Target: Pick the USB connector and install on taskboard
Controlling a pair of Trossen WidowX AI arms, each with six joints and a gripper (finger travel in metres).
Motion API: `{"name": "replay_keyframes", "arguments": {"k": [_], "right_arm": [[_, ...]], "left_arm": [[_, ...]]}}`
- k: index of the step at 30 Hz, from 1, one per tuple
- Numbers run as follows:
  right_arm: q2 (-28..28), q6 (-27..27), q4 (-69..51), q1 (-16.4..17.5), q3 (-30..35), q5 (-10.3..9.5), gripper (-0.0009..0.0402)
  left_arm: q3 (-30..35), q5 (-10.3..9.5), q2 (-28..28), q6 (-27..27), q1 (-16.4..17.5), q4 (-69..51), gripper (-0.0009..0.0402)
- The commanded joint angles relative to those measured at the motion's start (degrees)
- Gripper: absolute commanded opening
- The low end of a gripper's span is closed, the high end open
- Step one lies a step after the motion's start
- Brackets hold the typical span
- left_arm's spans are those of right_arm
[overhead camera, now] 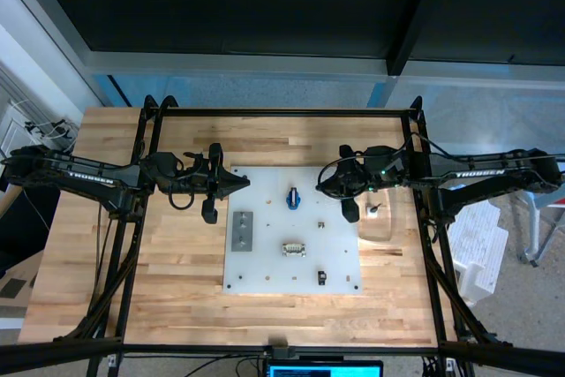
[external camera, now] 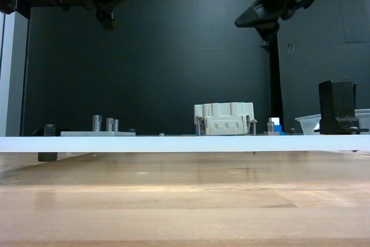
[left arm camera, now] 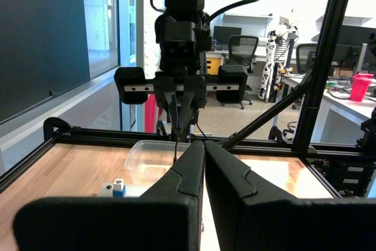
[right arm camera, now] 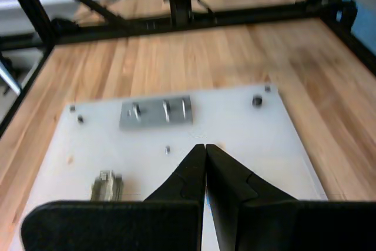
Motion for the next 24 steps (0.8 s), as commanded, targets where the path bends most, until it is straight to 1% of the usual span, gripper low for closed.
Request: {"name": "replay_keyframes", "arguments": {"k": [1, 3, 5, 6, 11, 12, 15, 17, 24], "right_arm": [[-1.3, -0.8, -7.0, 0.0, 1.5, 0.15, 0.0], [-2.4, -0.8, -10.3, 0.0, 1.6, 0.57, 0.0], [-4.0, -0.8, -13.5, 0.0, 1.6, 1.86, 0.0], [-4.9, -0.8, -15.1, 0.1, 1.6, 2.14, 0.0], [-9.4, 0.7, -22.2, 0.1, 1.6, 2.23, 0.0], [-10.4, 0.9, -23.6, 0.2, 1.6, 2.62, 0.0], [-12.5, 1.3, -27.8, 0.2, 1.6, 2.67, 0.0], [-13.6, 1.9, -30.9, 0.3, 1.6, 3.04, 0.0], [-15.3, 4.0, -41.6, 0.6, 1.6, 3.06, 0.0]], "left_arm": [[0.0, 0.0, 0.0, 0.0, 0.0, 0.0, 0.0], [0.0, 0.0, 0.0, 0.0, 0.0, 0.0, 0.0], [0.0, 0.0, 0.0, 0.0, 0.0, 0.0, 0.0], [0.0, 0.0, 0.0, 0.0, 0.0, 0.0, 0.0], [0.0, 0.0, 0.0, 0.0, 0.0, 0.0, 0.0], [0.0, 0.0, 0.0, 0.0, 0.0, 0.0, 0.0], [0.0, 0.0, 0.0, 0.0, 0.0, 0.0, 0.0], [0.0, 0.0, 0.0, 0.0, 0.0, 0.0, 0.0], [0.0, 0.0, 0.0, 0.0, 0.0, 0.0, 0.0]]}}
